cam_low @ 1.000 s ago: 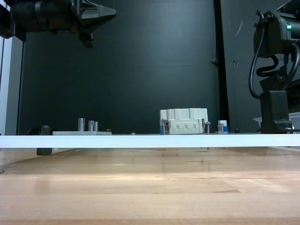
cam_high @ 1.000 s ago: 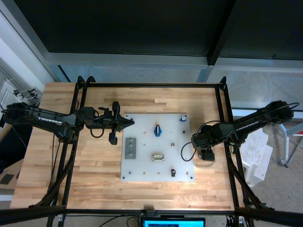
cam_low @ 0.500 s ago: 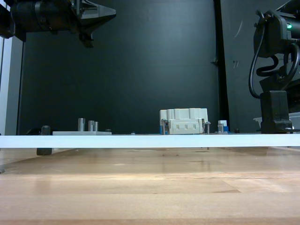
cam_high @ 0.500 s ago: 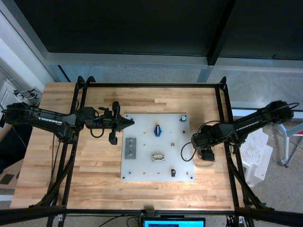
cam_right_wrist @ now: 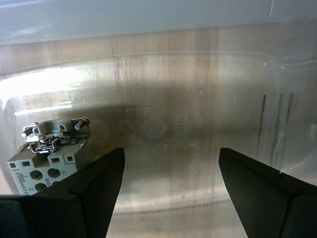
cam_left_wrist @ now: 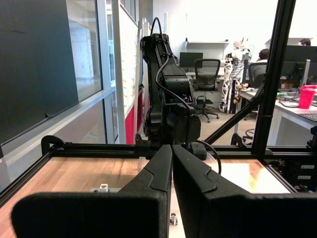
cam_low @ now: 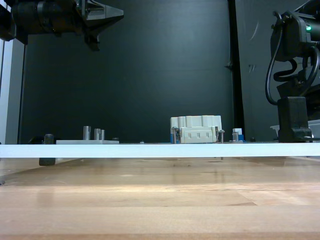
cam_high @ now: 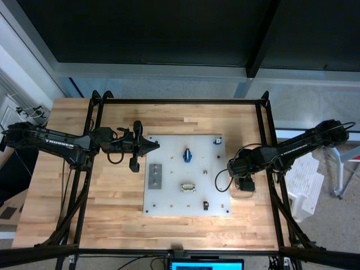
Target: Pick the HAN10E connector and install on the hub
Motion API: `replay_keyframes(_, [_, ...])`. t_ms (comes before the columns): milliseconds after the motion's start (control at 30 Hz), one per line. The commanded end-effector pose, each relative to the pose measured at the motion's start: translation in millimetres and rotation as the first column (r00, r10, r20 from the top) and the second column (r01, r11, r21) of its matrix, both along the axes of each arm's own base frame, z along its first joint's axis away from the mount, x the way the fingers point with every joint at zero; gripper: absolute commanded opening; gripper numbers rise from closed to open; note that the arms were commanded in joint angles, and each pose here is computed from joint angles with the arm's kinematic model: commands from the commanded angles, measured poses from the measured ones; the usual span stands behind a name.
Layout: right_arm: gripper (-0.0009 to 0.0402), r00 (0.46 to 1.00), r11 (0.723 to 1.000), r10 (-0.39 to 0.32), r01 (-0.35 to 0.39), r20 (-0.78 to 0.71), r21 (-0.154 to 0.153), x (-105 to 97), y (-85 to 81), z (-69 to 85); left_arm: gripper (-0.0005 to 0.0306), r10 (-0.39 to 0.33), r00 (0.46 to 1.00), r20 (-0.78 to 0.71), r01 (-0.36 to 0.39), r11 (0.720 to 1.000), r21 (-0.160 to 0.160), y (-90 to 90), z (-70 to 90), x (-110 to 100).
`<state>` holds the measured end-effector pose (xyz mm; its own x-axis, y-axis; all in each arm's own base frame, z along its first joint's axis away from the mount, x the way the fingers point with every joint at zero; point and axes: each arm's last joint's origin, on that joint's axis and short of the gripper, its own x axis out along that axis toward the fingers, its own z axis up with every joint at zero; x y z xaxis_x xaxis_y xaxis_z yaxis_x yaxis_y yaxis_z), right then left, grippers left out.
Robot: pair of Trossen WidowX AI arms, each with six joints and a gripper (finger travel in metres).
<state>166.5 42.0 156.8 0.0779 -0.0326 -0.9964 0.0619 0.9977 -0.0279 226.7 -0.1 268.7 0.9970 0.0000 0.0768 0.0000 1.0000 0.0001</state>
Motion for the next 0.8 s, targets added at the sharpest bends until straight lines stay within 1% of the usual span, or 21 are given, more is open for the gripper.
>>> replay_keyframes(33, [0.0258,1.000,1.000,0.001,-0.001,0.000,0.000,0.0,0.1,0.0,0.0000,0.000,1.000,0.000,0.000,1.000,0.000,0.1,0.0,0.1])
replay_keyframes(267, [0.0219,1.000,1.000,0.000,0.000,0.000,0.000,0.0,0.0,0.0,0.0000,0.000,1.000,0.000,0.000,1.000,0.000,0.1,0.0,0.1])
replay_keyframes(533, [0.0186,1.000,1.000,0.000,0.000,0.004,0.000,-0.2,-0.1,0.6,0.0000,0.000,1.000,0.000,0.000,1.000,0.000,0.1,0.0,0.1])
replay_keyframes(800, [0.0124,1.000,1.000,-0.002,0.002,0.015,0.003,-0.7,-0.2,2.4,0.0000,0.000,1.000,0.000,0.000,1.000,0.000,0.1,0.0,0.1])
